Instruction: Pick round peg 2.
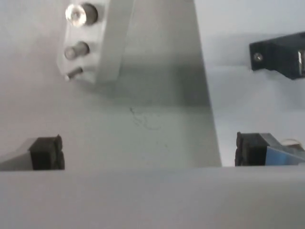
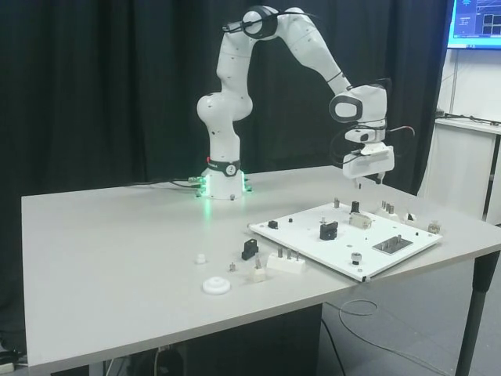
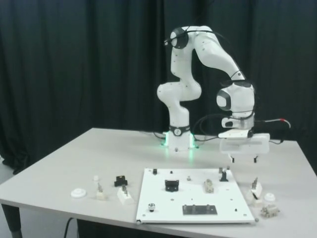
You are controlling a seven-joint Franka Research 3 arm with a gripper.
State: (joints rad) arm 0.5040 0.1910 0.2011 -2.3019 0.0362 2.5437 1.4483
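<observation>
A white holder block (image 1: 90,45) carries three upright metal round pegs of different widths: a wide one (image 1: 81,14), a middle one (image 1: 76,50) and a thin one (image 1: 74,73). In the second room view this holder (image 3: 256,188) stands on the table just off the far right side of the white board (image 3: 158,198). My gripper (image 1: 148,151) hangs open well above the table with nothing between its black fingertips (image 1: 46,153). It is off to one side of the pegs and clear of them. The room views show the gripper (image 2: 369,182) (image 3: 244,159) above the board's back right corner.
A black fixture (image 1: 281,55) stands on the board near the gripper. Other black parts (image 3: 172,185) sit on the board. Left of the board lie a second white peg holder (image 2: 286,262), a black piece (image 2: 249,251) and a white disc (image 2: 216,286). Small white parts (image 3: 270,197) lie near the table's right edge.
</observation>
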